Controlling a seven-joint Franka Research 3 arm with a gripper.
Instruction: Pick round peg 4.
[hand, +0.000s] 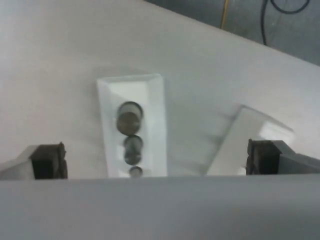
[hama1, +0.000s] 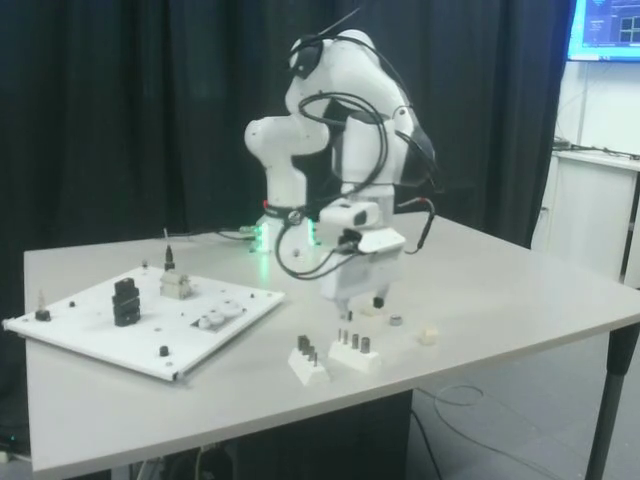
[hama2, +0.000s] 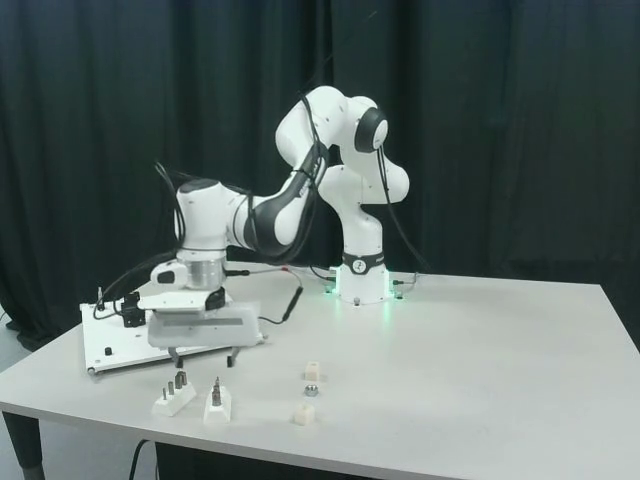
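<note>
We hold the gripper (hand: 155, 162) above the desk (hand: 50, 65) with its two fingers wide apart and nothing between them. The round pegs stand upright in the white holder (hand: 131, 125) straight below — their long axes vertical. Which one is round peg 4 we cannot tell; another white block (hand: 250, 135) lies just beside.

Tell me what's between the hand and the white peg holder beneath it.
Nothing. The open hand hangs above the white peg holder, with only bare air between them in the second room view.
</note>
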